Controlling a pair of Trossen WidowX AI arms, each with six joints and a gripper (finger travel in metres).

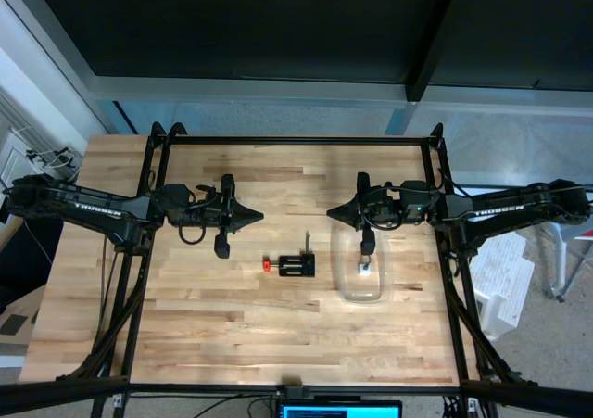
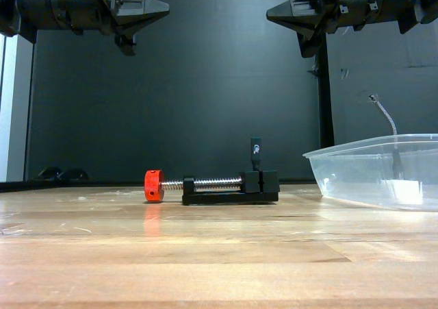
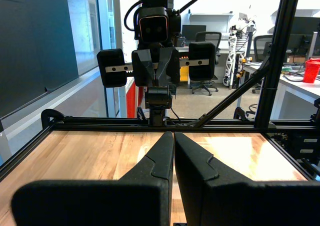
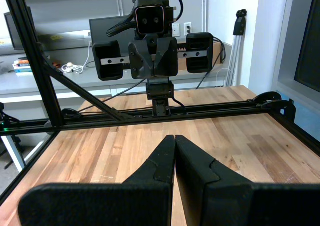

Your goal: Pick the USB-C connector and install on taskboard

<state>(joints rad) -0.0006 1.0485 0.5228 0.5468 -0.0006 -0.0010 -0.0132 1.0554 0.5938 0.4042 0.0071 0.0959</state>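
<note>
Hands first: left hand [image 1: 258, 217] hangs high over the counter [image 1: 185, 316], fingers pressed together and gripping nothing. Right hand [image 1: 331, 212] mirrors it, tip pointing at the left one and well apart from it, and is also pinched closed on nothing. Below the gap between them I see the taskboard [image 1: 296, 265] lying flat on the counter, red knob [image 1: 266, 265] toward the left arm and its pin [image 2: 255, 151] upright. USB-C connector [image 1: 365, 270] is a small whitish piece inside the clear tray [image 1: 347, 288]. That tray sits near the taskboard on the right arm's side, not touching it.
</note>
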